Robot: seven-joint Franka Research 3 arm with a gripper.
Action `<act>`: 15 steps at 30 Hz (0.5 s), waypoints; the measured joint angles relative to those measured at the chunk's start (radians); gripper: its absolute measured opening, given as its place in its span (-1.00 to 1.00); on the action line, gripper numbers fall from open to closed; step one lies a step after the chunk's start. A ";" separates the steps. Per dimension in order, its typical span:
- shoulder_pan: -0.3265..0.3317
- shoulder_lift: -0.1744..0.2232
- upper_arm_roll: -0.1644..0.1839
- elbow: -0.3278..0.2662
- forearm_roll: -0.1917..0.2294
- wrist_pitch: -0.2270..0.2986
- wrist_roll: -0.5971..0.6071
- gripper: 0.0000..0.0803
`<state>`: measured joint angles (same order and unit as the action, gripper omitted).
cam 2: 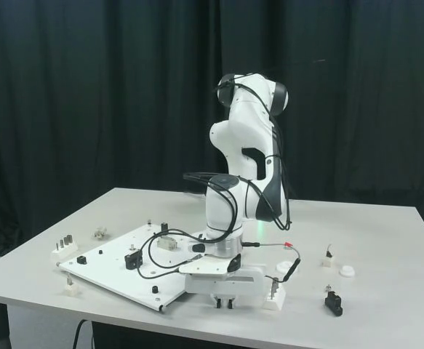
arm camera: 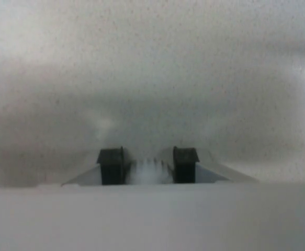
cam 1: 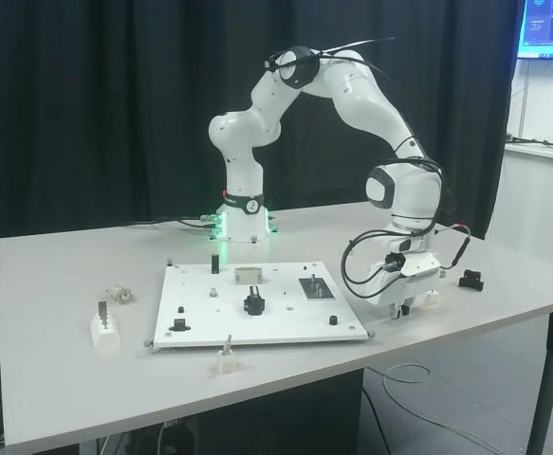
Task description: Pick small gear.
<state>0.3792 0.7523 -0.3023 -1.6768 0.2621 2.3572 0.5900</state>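
- Two black fingertips (arm camera: pixel 110 166) of the gripper (arm camera: pixel 148 166) stand narrowly apart in the wrist view, with the small gear (arm camera: pixel 150 171), a white toothed piece, between them; the jaws appear closed against its sides.
- The gripper (cam 1: pixel 404 305) is low over the grey table (cam 1: pixel 58 275), off the edge of the white assembly board (cam 1: pixel 257 327) on the side away from the white block with upright pins (cam 1: pixel 104 329).
- In the second room view the gripper (cam 2: pixel 224 302) hangs just above the table surface near its front edge, beside a small white holder (cam 2: pixel 273 299) carrying an upright pin.
- The gear itself cannot be made out in either room view.
- The white arm (cam 1: pixel 347 90) bends over from its base (cam 1: pixel 242 220), where a green light shows, and black cables (cam 1: pixel 361 270) loop beside the wrist.
- On the board: several small black parts, one (cam 1: pixel 254 305) near the centre, and a grey plate (cam 1: pixel 316 287).
- On the table beyond the gripper: a black clip (cam 2: pixel 333 302) and a round white piece (cam 2: pixel 348 272).
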 joint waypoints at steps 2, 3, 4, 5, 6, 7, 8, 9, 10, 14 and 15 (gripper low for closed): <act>0.000 0.000 0.001 0.002 0.000 -0.001 0.000 -0.50; 0.000 0.000 0.001 0.003 0.000 -0.002 0.002 -0.50; 0.000 0.000 0.001 0.005 0.000 -0.004 0.003 -0.50; 0.000 0.000 0.001 0.007 0.000 -0.007 0.005 -0.50; 0.000 -0.001 0.001 0.010 0.000 -0.011 0.008 -0.50; 0.000 -0.001 0.001 0.012 0.000 -0.015 0.010 -0.50; 0.000 -0.002 0.001 0.015 -0.001 -0.020 0.012 -0.50; 0.000 -0.003 0.001 0.018 -0.002 -0.027 0.014 -0.50; 0.000 -0.005 0.000 0.022 -0.003 -0.035 0.016 -0.50; -0.001 -0.008 -0.002 0.038 -0.012 -0.068 0.022 -0.50; -0.001 -0.009 -0.002 0.042 -0.015 -0.075 0.025 -0.50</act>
